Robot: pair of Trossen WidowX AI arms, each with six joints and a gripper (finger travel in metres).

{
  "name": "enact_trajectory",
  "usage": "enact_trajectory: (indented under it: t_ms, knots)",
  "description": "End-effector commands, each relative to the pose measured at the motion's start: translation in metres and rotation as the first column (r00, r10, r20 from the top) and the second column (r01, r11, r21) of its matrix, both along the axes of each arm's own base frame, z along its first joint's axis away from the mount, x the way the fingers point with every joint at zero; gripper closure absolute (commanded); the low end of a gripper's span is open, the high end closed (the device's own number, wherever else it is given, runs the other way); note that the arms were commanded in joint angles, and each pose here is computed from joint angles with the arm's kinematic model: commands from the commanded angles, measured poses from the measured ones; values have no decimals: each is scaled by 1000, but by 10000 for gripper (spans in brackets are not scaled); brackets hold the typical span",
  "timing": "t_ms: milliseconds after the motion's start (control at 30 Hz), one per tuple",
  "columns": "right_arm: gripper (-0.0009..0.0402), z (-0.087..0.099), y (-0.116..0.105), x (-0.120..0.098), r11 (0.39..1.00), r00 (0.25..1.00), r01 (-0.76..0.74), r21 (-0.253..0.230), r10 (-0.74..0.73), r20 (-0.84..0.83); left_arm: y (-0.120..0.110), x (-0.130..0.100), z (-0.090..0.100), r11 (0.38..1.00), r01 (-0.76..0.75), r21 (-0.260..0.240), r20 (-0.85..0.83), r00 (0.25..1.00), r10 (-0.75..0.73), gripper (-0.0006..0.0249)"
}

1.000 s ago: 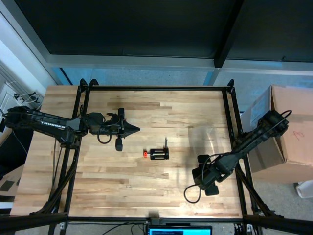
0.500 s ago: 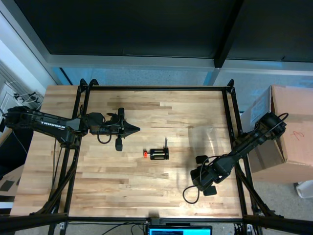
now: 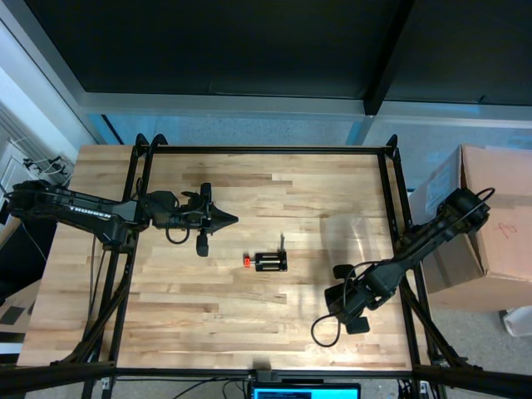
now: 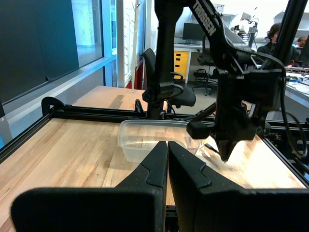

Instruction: Remove the USB-C connector from the USB-C receptacle and place in the container

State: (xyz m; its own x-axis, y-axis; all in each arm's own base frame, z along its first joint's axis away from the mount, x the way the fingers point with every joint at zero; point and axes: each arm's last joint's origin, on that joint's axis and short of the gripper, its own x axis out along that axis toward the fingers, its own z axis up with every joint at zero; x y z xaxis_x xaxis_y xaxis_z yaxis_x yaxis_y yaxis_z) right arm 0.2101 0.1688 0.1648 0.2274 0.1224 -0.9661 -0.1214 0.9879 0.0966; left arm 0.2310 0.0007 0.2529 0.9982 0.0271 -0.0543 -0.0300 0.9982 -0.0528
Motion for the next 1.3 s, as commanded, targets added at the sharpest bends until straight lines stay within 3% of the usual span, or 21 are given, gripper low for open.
enact_trajectory:
  t_ms: [33, 333, 467, 633, 833, 1100, 1300]
  knots:
    - [394, 18, -4, 1, 1000, 1000, 19, -9, -19, -7, 0, 0, 0, 1000, 0, 0, 1, 1000, 0, 243]
    - [393, 69, -40, 4, 995, 995, 96, -7, -96, 29, 0, 0, 0, 1000, 0, 0, 0, 1000, 0, 243]
    - [393, 74, -62, 1, 991, 991, 128, -26, -127, 41, 0, 0, 0, 1000, 0, 0, 1, 1000, 0, 243]
    - [385, 67, -85, -3, 987, 990, 140, -75, -138, 32, 0, 0, 0, 1000, 0, 0, 0, 1000, 0, 243]
    - [311, 52, -101, -9, 983, 988, 152, -104, -154, -8, 0, 0, 0, 1000, 0, 0, 0, 1000, 0, 243]
    - [176, 54, -109, -10, 980, 985, 174, -96, -173, 16, 0, 0, 0, 1000, 0, 0, 0, 1000, 0, 243]
    - [167, 64, -115, -9, 984, 980, 170, -61, -162, 114, 0, 0, 0, 1000, 0, 0, 1, 1000, 0, 243]
